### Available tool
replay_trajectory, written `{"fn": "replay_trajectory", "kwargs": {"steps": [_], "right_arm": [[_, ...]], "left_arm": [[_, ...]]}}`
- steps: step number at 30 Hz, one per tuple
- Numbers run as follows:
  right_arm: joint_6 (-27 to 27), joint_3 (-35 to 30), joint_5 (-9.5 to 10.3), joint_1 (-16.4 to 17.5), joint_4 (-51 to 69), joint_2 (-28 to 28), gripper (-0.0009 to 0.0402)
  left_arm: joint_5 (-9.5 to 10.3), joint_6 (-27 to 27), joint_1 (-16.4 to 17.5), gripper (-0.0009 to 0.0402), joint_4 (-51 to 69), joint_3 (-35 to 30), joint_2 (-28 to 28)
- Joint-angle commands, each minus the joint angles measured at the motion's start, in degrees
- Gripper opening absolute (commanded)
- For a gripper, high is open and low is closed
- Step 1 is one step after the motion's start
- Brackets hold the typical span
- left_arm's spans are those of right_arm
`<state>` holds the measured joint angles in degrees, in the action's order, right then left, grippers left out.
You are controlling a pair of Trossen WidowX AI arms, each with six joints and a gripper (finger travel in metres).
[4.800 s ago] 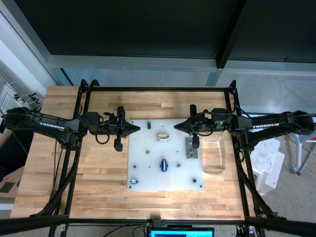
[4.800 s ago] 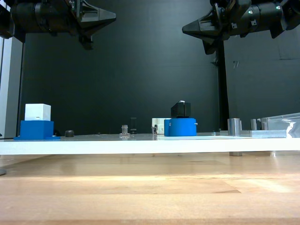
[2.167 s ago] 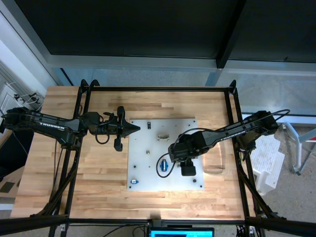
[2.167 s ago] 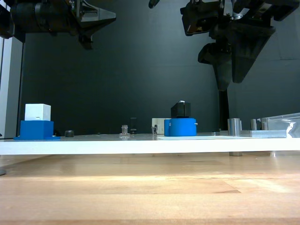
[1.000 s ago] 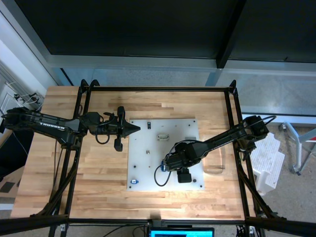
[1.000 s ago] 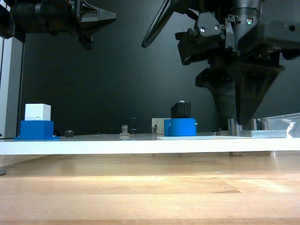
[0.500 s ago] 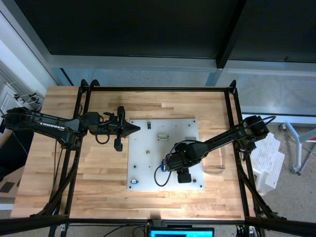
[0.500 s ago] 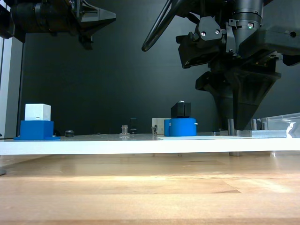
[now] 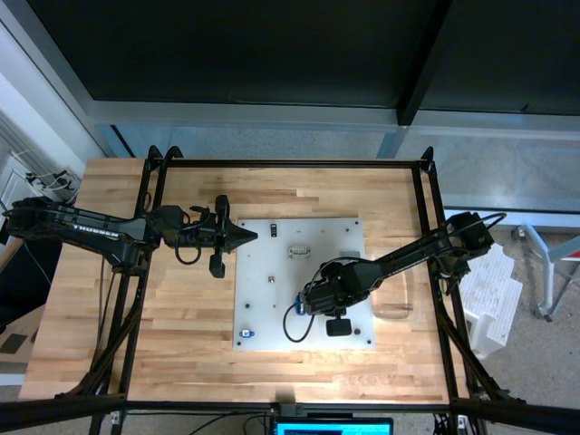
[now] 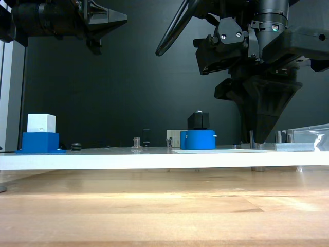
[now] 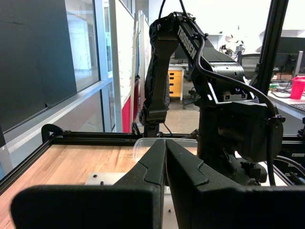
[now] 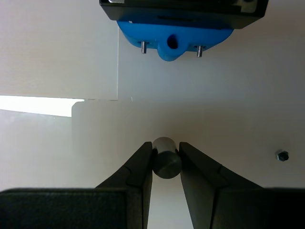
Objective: Remove the 16mm cylinder and place in the container
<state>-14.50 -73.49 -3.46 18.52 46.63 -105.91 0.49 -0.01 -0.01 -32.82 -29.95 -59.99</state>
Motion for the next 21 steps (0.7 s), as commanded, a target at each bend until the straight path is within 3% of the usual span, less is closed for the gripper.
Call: {"fn": "replay_trajectory", "kwargs": {"steps": [1, 10, 21], "right_arm": [[0.0, 0.0, -0.02, 0.0, 0.0, 0.0, 0.0016], [0.0, 0.0, 0.0, 0.0, 0.3, 1.7, 0.0], [0.0, 0.0, 0.0, 0.0, 4.0, 8.4, 0.0]], "left_arm": [[-0.02, 0.0, 0.0, 0.0, 0.0, 0.0, 0.0], [-0.02, 0.0, 0.0, 0.0, 0.0, 0.0, 0.0], [-0.02, 0.0, 0.0, 0.0, 0.0, 0.0, 0.0]]}}
